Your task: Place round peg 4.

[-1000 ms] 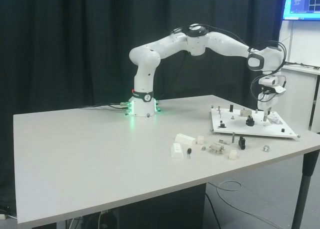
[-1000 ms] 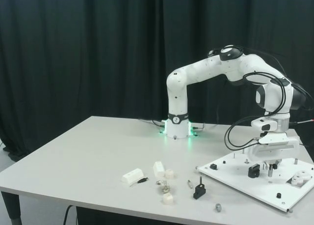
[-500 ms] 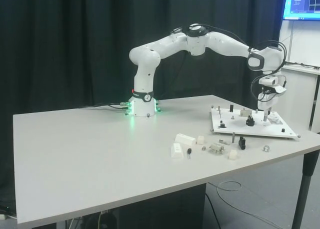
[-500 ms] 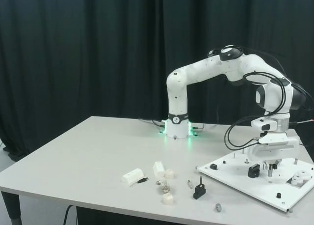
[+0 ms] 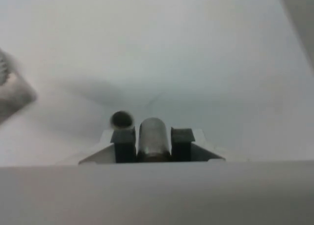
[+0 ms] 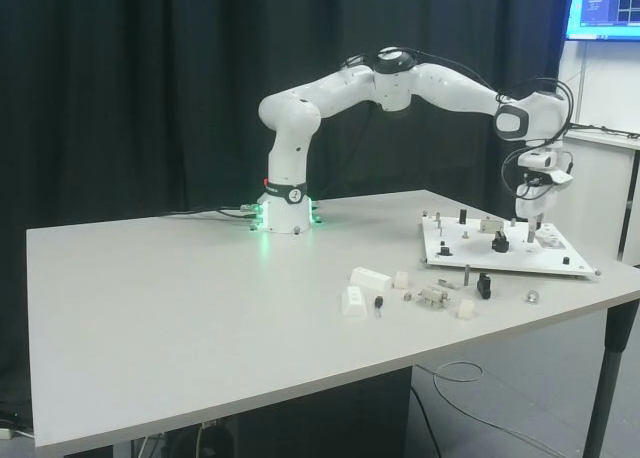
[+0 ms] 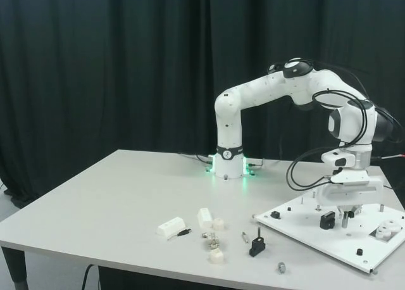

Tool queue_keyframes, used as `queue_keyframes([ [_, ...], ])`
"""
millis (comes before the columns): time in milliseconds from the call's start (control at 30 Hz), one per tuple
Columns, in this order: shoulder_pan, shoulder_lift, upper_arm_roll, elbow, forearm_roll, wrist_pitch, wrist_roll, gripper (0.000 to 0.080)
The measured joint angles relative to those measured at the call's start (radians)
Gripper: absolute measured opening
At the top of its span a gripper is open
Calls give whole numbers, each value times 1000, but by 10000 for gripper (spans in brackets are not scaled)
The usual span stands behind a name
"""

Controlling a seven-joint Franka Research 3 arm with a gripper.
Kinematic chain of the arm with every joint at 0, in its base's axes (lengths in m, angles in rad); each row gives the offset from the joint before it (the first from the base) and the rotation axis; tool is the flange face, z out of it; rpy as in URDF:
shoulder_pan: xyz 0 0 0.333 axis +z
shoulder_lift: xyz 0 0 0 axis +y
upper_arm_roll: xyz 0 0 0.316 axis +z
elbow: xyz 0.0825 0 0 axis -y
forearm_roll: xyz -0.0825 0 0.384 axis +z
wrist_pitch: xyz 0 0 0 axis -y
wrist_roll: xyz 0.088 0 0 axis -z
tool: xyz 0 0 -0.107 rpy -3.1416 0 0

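Round peg 4 is held in the pincer, its grey cylindrical body clamped between the two black fingers. In the wrist view the peg's long axis runs straight down along the line of the fingers, toward the white assembly board below. A small round hole shows in the board just beside the peg's tip, offset to one side rather than directly under it. Whether that hole is the peg's target cannot be confirmed from these views.

In the first room view the pincer hangs over the far end of the board, with the arm stretched out from its base. The second room view places the pincer low over the board, just beside a black fixture. Whether the peg's tip is touching the board or is slightly above it cannot be told.

Judgement: the step in hand is the final alignment before insertion. The coming move turns on the small sideways gap between the peg's axis and the hole; the peg appears upright, so only a lateral correction and a straight descent seem called for. Risk: a descent with the offset uncorrected would land the tip on the board surface.

Loose white blocks and small parts lie on the grey table, well apart from the work.
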Motion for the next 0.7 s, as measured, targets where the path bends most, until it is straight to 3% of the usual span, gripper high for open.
queue_keyframes([
  [300, -37, 0, -9, 0, -36, 30, -19, 150],
  [700, -110, 2, -12, 0, -50, 32, -71, 150],
])
